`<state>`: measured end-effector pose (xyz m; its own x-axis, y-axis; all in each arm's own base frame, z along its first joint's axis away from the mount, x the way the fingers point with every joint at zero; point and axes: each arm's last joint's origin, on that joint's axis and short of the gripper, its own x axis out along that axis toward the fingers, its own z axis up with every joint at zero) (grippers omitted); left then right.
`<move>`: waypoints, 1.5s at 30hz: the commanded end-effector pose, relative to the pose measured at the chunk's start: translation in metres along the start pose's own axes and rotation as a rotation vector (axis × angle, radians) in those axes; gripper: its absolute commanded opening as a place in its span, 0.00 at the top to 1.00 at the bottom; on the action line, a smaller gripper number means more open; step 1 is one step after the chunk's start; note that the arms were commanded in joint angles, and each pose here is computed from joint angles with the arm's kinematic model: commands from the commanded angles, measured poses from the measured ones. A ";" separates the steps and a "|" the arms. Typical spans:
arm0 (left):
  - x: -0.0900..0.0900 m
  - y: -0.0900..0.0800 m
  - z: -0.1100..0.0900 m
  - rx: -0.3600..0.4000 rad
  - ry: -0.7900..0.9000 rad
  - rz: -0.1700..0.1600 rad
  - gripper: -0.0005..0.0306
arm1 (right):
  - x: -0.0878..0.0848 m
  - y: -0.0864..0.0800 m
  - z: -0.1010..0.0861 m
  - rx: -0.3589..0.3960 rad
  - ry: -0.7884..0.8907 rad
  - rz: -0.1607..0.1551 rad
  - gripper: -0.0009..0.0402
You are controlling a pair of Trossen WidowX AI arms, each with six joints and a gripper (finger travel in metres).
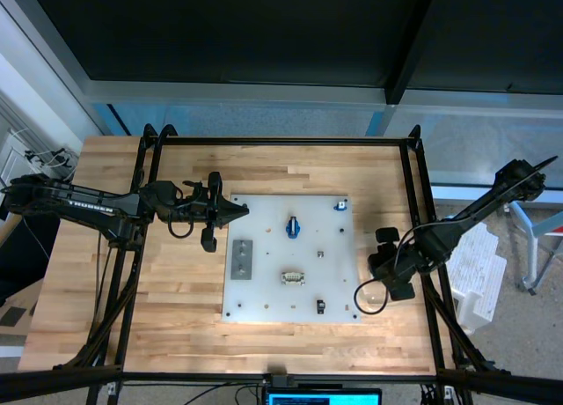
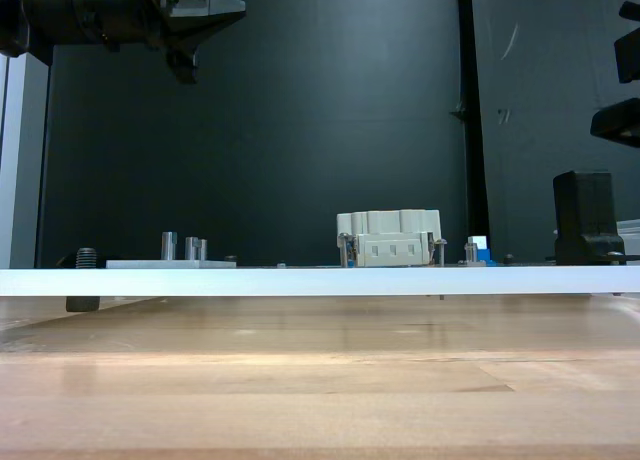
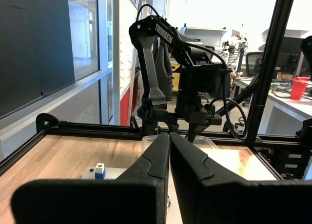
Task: Pick the USB connector and install on taskboard
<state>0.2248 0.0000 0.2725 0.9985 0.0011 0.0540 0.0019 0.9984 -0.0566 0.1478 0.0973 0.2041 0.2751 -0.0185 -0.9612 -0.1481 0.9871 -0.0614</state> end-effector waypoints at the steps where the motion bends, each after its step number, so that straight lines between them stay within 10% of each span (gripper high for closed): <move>1: 0.000 0.000 0.000 0.000 0.000 0.000 0.98 | 0.005 0.001 0.000 0.000 0.006 -0.001 0.58; 28: 0.000 0.000 0.000 0.000 0.000 0.000 0.98 | 0.023 0.001 -0.006 0.015 -0.012 0.003 0.59; 45: 0.000 0.000 0.000 0.000 0.000 0.000 0.98 | 0.025 0.000 -0.008 0.012 0.001 0.000 0.87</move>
<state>0.2248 0.0000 0.2725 0.9985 0.0011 0.0540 0.0019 0.9984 -0.0562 0.1473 0.0957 0.1784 0.2736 -0.0202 -0.9616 -0.1358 0.9889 -0.0594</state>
